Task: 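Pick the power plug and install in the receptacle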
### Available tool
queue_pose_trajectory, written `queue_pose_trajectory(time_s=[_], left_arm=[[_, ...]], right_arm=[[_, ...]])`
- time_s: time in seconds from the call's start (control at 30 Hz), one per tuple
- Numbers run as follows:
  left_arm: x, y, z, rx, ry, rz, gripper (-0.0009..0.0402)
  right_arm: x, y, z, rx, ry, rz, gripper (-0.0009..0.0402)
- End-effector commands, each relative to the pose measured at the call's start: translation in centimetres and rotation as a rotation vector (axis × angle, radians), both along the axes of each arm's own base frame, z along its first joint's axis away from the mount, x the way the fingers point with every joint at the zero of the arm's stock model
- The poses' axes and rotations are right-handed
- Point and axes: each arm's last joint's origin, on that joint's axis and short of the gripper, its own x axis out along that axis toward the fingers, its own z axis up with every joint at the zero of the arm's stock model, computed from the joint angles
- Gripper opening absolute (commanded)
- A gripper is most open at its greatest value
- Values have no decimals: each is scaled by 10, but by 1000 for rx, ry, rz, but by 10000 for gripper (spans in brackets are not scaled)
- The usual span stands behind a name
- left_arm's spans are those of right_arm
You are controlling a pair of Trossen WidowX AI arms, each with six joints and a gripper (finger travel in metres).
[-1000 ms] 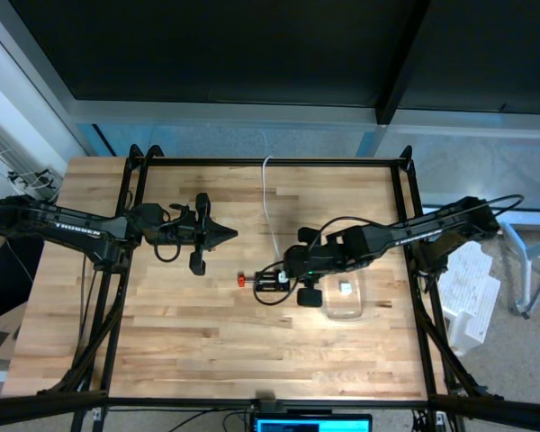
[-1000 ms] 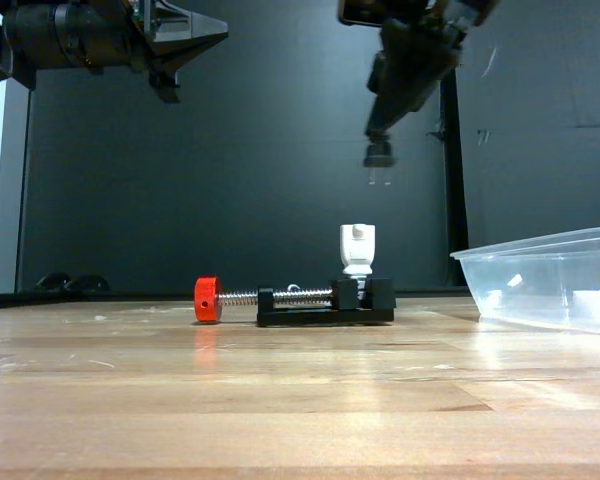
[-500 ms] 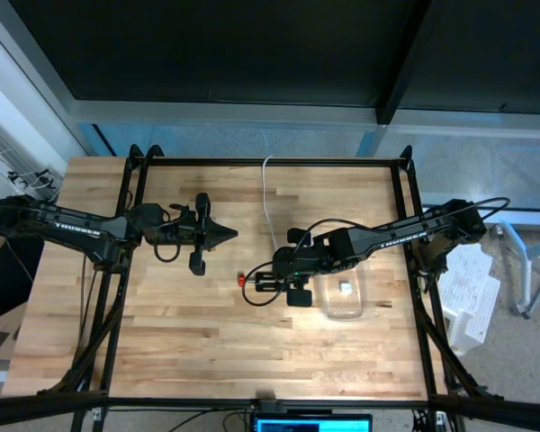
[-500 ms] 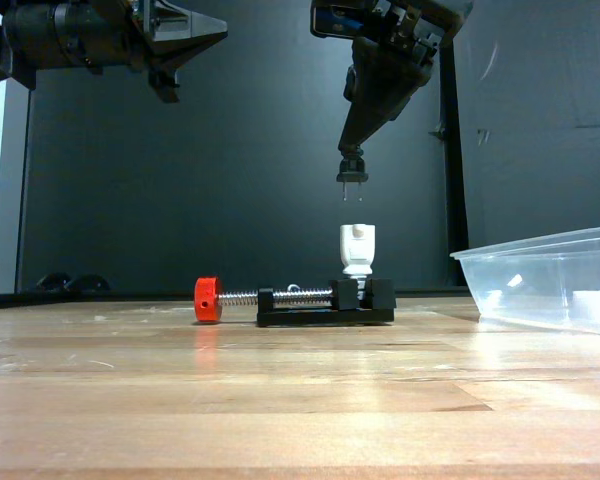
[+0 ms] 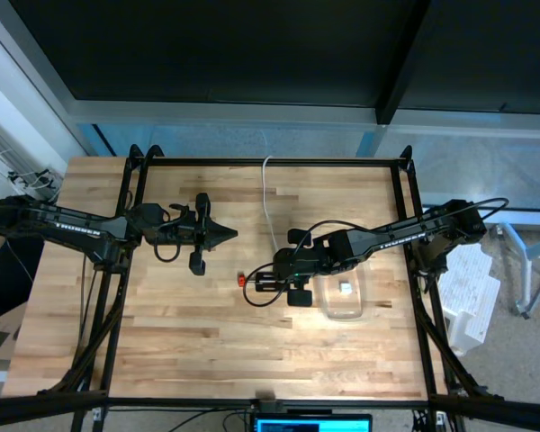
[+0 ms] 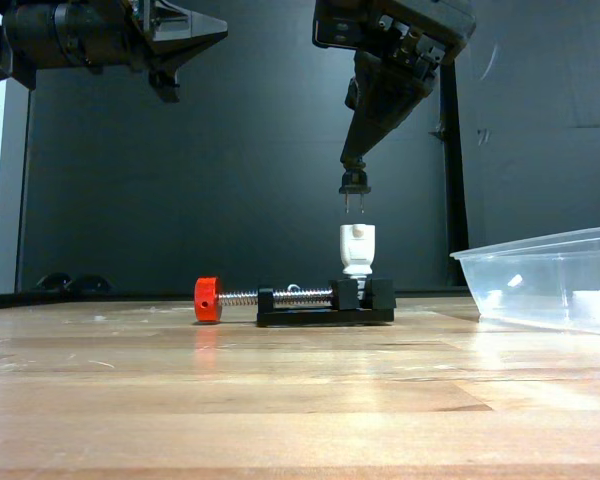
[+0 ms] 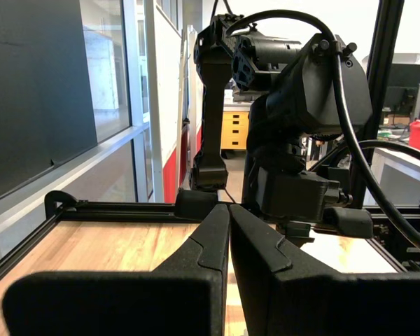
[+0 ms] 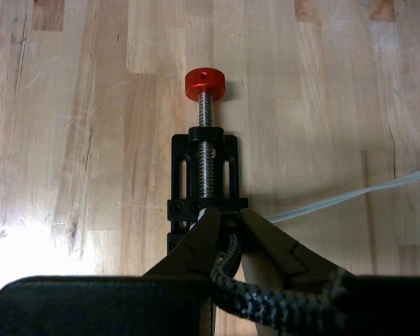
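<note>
power plug [image 6: 354,184] (one) pinched in right hand [image 6: 352,166] hangs just above one receptacle [image 6: 357,247]; left hand [image 6: 206,35], pressed together, hovers well apart.

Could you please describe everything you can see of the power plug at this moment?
The power plug is a tiny black piece with two thin metal prongs pointing straight down. It hangs upright, pinched at its top by the right gripper, above the white receptacle clamped in the black vise, with a small gap under the prongs, so nothing else touches it. The left gripper, shut, sits parked high off to the left.
</note>
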Motion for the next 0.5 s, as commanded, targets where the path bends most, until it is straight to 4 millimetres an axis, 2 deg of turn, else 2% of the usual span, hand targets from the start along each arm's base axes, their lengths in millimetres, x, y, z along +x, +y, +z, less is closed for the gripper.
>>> queue_pose_trajectory(time_s=[0.03,0.5], left_arm=[[0,0,0,0,0,0,0],[0,0,0,0,0,0,0]], right_arm=[[0,0,0,1,-2,5,0],[0,0,-4,2,-1,8,0]])
